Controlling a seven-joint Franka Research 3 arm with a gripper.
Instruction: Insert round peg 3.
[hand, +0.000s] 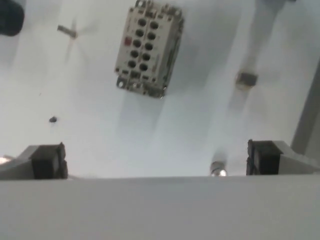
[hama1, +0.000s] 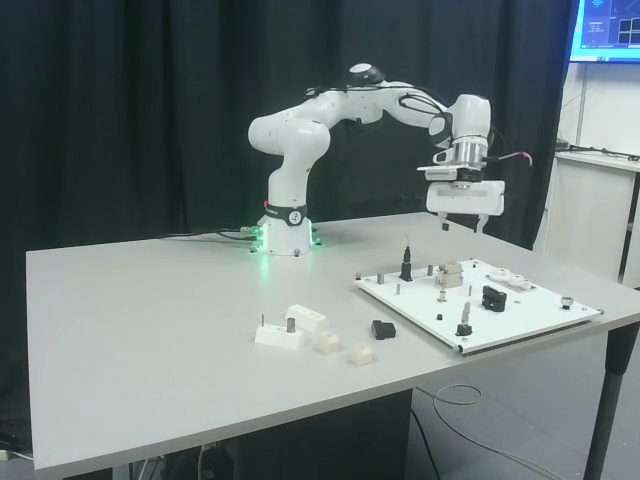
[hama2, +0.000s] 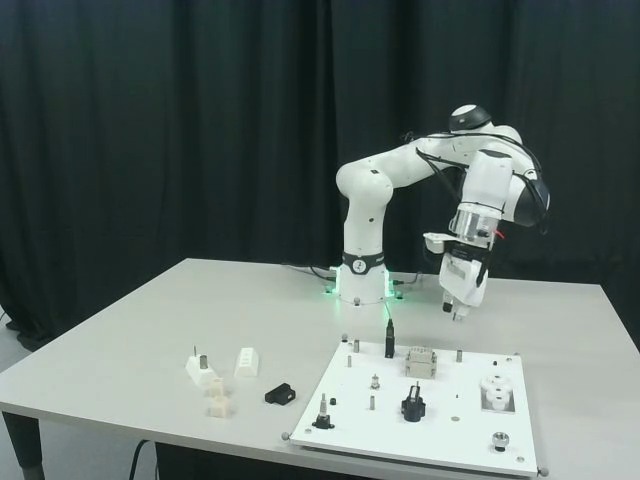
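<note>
1. Hovering is the step in hand, as I judge it: the approach before any pick-up, with no peg held and nothing yet inserted
2. Well off to the tool's side and far below it, a cluster of white blocks sits on the grey desk. One block carries a thin upright pin and a stubbier grey peg stands beside it. Either could be round peg 3, but I cannot tell which piece bears that number
3. Nearer the tool, yet short of being under it, a small black part lies on the desk just beside the edge of the white board
4. The board lies beneath the tool and holds several short upright pegs and fixtures. In the wrist view a grey connector block with two rows of dark holes is below and ahead of the fingertips, and a small metal stub is close to one fingertip
5. The tool hangs well above the board on the white arm, pointing down. It is released: the two black fingertips stand wide apart with nothing between them
6. The next move calls for singling out the right peg, centring the spread fingers over it, descending straight and clenching on its shaft, so it stays upright for its hole
</note>
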